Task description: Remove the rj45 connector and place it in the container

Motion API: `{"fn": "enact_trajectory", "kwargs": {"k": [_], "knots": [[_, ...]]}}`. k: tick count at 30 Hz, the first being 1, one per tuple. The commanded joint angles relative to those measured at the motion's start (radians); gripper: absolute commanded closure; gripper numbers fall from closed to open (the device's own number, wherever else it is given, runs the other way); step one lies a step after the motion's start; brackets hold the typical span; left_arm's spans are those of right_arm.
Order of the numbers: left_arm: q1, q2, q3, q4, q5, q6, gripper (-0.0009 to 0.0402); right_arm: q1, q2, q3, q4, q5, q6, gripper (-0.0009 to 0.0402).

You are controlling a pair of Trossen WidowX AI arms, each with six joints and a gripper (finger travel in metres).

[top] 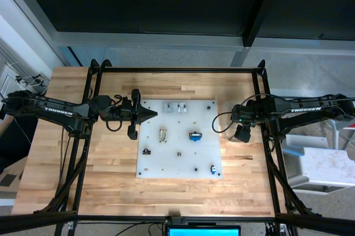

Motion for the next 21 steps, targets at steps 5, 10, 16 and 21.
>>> {"fn": "enact_trajectory", "kwargs": {"k": [5,10,16,21], "knots": [[0.000,0.000,0.000,0.000,0.000,0.000,0.0392,0.000,0.000,0.001,0.003,0.001,0.000,0.0185],[0.000,0.000,0.000,0.000,0.000,0.000,0.0392,0.000,0.000,0.001,0.004,0.002,0.000,0.0185],[0.000,0.000,0.000,0.000,0.000,0.000,0.0392,0.000,0.000,0.001,0.004,0.008,-0.002,0.0185],[0.000,0.000,0.000,0.000,0.000,0.000,0.0392,0.000,0.000,0.001,0.005,0.008,-0.003,0.0185]]}}
